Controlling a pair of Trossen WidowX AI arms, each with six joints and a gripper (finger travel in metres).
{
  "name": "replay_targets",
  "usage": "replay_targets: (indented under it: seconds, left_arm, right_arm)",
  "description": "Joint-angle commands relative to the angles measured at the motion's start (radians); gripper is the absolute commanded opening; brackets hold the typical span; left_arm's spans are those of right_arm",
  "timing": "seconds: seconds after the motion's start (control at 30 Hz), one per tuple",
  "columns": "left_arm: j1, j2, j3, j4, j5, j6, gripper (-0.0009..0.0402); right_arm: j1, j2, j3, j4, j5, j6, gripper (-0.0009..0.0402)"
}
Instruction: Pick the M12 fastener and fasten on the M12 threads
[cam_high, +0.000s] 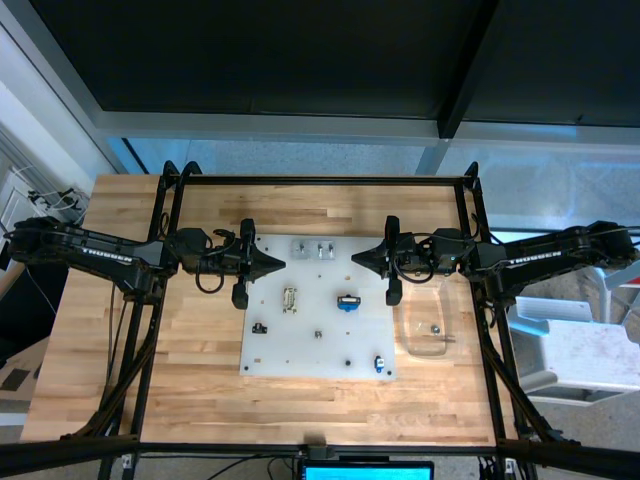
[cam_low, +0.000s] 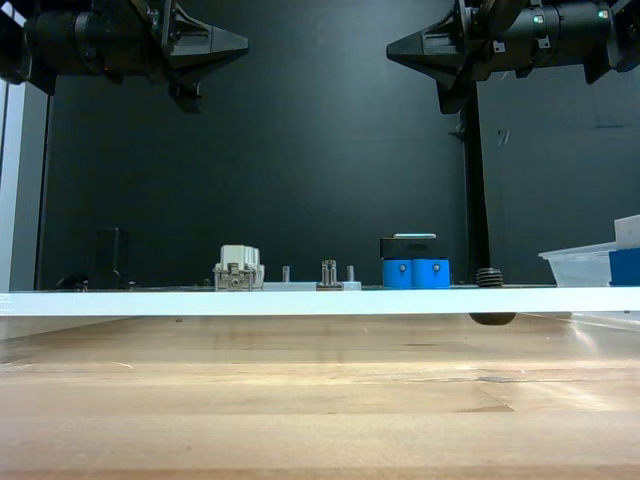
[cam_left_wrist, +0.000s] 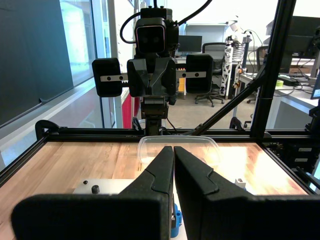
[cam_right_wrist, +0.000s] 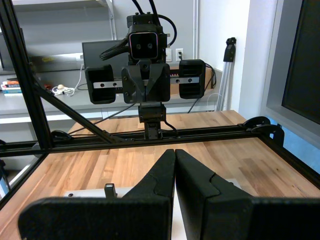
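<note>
Both closed, left gripper (cam_high: 282, 264) and right gripper (cam_high: 353, 258) hang apart, high above board (cam_high: 300, 345).

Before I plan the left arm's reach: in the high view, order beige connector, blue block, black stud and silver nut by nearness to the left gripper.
Left gripper hangs over the board's far left, right gripper over its far right.
1. Beige connector, left of mid-board.
2. Blue block, mid-board.
3. Black stud, near edge.
4. Silver nut, in the clear tray, rightmost.

white board (cam_high: 300, 345) on a wooden table (cam_high: 200, 400) bears a blue block (cam_high: 347, 303), clear tray (cam_high: 415, 342) beside the board.
</note>
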Motion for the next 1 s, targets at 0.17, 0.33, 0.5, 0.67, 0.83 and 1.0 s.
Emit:
replay_targets:
  seconds: [0.17, 0.33, 0.5, 0.67, 0.83, 1.0]
  left_arm:
    - [0.000, 0.000, 0.000, 0.000, 0.000, 0.000, 0.0000]
    - [0.000, 0.000, 0.000, 0.000, 0.000, 0.000, 0.0000]
    - [0.000, 0.000, 0.000, 0.000, 0.000, 0.000, 0.0000]
    - [0.000, 0.000, 0.000, 0.000, 0.000, 0.000, 0.0000]
    - [0.000, 0.000, 0.000, 0.000, 0.000, 0.000, 0.0000]
    - [0.000, 0.000, 0.000, 0.000, 0.000, 0.000, 0.0000]
  right_arm:
    - [0.000, 0.000, 0.000, 0.001, 0.000, 0.001, 0.0000]
    - [0.000, 0.000, 0.000, 0.000, -0.001, -0.001, 0.0000]
    - [0.003, -0.024, 0.001, -0.004, -0.004, -0.045, 0.0000]
    - [0.007, -0.054, 0.079, -0.238, -0.003, -0.055, 0.0000]
    - [0.012, -0.049, 0.216, -0.565, -0.060, -0.085, 0.0000]
    - [0.016, -0.049, 0.334, -0.849, -0.160, -0.169, 0.0000]
